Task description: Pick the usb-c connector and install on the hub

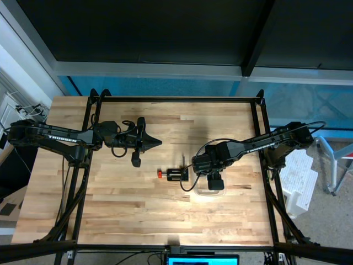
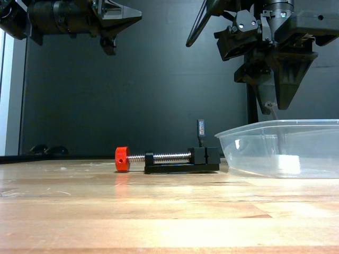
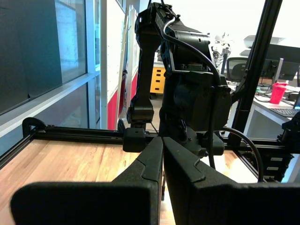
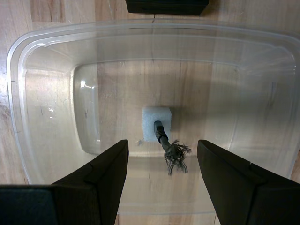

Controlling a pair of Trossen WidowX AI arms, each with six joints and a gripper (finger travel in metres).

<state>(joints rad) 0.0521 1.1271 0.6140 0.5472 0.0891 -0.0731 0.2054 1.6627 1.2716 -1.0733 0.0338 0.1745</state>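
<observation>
Right wrist view looks straight down into a clear tub (image 4: 28,93) on the wooden table (image 1: 110,210). The usb-c connector (image 4: 162,136) stands in a little white foam block (image 4: 152,117) on the tub floor, and it looks tipped a bit to one side. A short bit of cable ends in loose, frayed wires (image 4: 176,154). Nothing is holding the connector. The right gripper (image 4: 161,147) hangs above the tub with its two fingers spread wide, one on each side of the connector, and it holds nothing. In the low view its tips are above the tub's rim, so it is not down at the connector yet. Just beside the tub sits a small black vise (image 2: 175,159) with an orange knob (image 2: 122,159). A small part stands up in the vise, and I think that is the hub (image 2: 201,129). The left gripper (image 3: 162,140) is up high over the left side of the table, far from the tub, with its fingers pressed together and nothing between them. I think this is the very first step, the pick. Next, the right gripper needs to go straight down into the tub, keep the connector in the middle of its fingers, and close on the hard body, not the soft wires. The foam may lift up with it, so a slow pull is best.
</observation>
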